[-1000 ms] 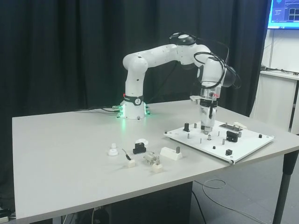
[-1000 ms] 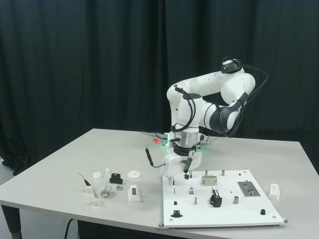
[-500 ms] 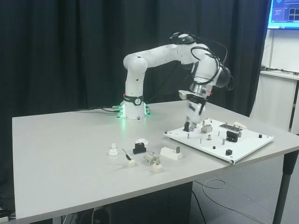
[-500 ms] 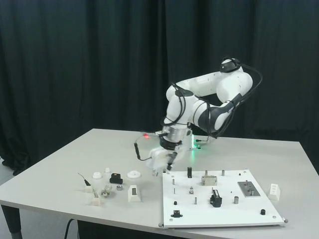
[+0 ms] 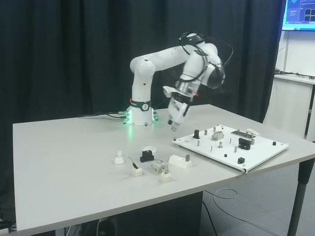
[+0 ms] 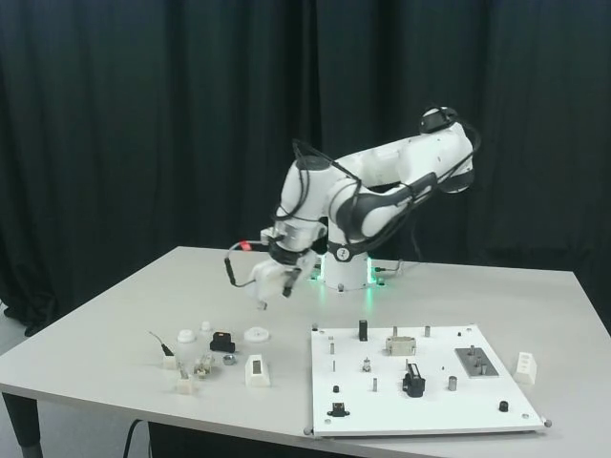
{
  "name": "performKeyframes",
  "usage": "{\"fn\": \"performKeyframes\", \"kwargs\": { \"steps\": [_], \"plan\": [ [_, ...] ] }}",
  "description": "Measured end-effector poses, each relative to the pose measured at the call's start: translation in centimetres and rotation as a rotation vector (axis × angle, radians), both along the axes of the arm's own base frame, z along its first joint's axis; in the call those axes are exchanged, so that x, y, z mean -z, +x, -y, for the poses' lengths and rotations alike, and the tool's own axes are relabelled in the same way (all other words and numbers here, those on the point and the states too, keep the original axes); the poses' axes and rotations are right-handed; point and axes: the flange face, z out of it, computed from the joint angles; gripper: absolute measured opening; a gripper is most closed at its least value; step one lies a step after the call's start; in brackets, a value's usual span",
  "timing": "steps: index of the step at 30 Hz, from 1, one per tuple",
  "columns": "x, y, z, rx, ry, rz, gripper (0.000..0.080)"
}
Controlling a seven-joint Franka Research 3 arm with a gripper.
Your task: Pick D-SUB.
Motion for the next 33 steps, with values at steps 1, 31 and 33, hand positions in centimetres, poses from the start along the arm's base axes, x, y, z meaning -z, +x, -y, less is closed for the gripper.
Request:
{"fn": "performKeyframes", "kwargs": {
  "steps": [1,31,33],
  "plan": [
    [-0.1,-0.4,0.7,-0.006,-0.002,-0.002,0.0800],
    [1.1,-4.5,15.4,-0.163,0.074,0.126,0.0800],
    [1.4,-3.9,15.6,-0.166,0.084,0.127,0.0800]
  ]
}}
